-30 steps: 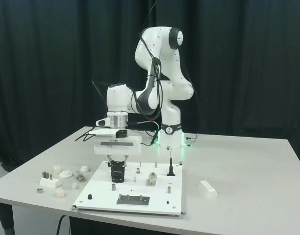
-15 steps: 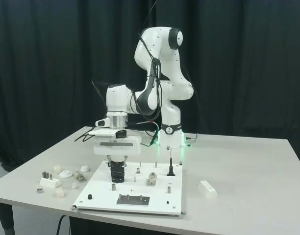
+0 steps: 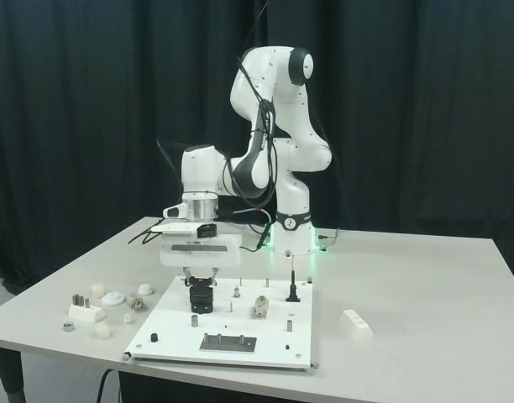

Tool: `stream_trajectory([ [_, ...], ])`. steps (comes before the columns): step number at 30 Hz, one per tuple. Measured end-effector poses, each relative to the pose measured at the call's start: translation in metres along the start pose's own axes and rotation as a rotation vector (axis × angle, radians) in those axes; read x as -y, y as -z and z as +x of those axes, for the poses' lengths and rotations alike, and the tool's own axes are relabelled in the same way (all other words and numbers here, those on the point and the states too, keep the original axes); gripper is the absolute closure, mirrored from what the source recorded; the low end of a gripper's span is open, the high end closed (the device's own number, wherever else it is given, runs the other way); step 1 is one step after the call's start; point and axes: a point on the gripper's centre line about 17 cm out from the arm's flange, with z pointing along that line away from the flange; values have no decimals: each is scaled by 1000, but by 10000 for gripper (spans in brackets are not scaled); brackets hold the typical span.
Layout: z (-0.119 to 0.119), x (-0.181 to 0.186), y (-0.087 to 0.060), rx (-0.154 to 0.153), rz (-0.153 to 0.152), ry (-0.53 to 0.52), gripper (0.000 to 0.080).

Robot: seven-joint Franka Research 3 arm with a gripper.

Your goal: Insert D-SUB.

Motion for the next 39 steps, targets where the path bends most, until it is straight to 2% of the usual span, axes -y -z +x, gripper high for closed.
stream_trajectory([
  [26, 1, -1, 0, -6, 7, -11, 422],
  [35, 5, -2, 2, -18, 8, -25, 422],
  [36, 6, -3, 3, -19, 7, -25, 67],
  [39, 9, -3, 5, -23, 7, -24, 67],
])
